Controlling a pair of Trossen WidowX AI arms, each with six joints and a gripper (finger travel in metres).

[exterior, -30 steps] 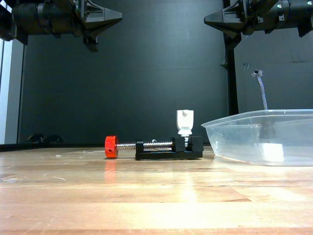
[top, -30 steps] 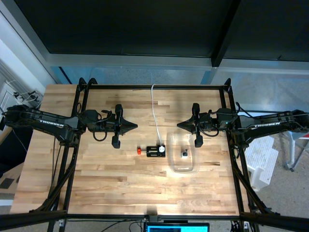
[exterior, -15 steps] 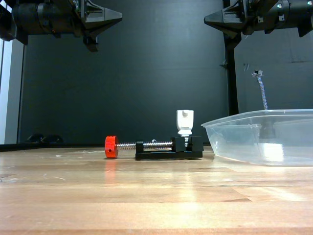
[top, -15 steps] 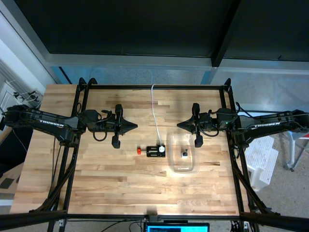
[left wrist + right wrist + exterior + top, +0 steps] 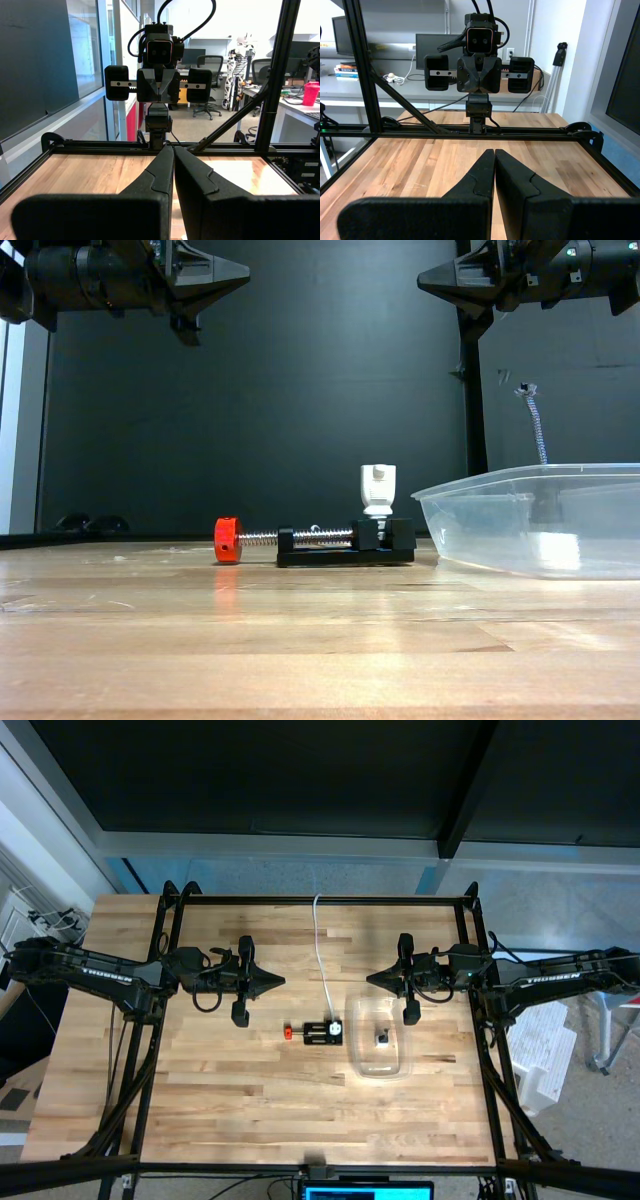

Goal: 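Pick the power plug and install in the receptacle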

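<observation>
Your left gripper (image 5: 281, 982) hangs high over the table (image 5: 220, 1100), left side, fingers (image 5: 157, 172) pressed together, holding nothing; your right gripper (image 5: 369, 980) hangs opposite, fingers (image 5: 480, 175) together too, empty; the tips face each other, well apart. The power plug (image 5: 382, 1039), a tiny dark cube with a pale face, lies alone in the clear tray (image 5: 380, 1067); just left of it the receptacle (image 5: 336, 1028) stands upright in the black clamp (image 5: 318, 1033), orange-red knob (image 5: 287, 1032) pointing left; white cable (image 5: 322, 950) runs to the far edge.
</observation>
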